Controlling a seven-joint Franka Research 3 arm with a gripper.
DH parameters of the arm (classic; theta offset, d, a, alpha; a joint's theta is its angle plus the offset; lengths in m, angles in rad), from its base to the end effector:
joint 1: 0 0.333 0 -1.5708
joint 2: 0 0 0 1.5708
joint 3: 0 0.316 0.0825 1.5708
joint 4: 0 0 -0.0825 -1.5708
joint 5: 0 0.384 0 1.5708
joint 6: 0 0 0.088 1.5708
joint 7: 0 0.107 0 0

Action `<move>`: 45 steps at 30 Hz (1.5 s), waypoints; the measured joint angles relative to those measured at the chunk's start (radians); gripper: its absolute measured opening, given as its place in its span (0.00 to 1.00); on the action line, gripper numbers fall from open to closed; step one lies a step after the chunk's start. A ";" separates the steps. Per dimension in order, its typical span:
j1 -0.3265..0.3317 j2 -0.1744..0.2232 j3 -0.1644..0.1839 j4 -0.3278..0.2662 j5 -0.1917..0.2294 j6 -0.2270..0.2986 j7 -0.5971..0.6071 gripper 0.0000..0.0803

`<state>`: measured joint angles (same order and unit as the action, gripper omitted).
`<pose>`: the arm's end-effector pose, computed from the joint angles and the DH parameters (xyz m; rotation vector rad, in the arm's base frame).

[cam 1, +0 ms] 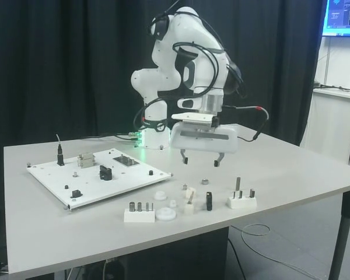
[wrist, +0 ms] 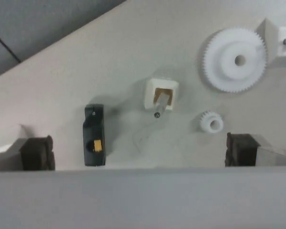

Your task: Pick Ethernet.

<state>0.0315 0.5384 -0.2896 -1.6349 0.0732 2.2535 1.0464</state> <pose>0.6762 -0.1495 0.3254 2.4631 -1.8752 0.1989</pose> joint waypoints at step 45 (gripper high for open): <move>-0.025 0.153 0.000 0.001 0.032 0.104 0.177 1.00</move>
<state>0.0066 0.6916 -0.2895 -1.6337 0.1052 2.3579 1.2230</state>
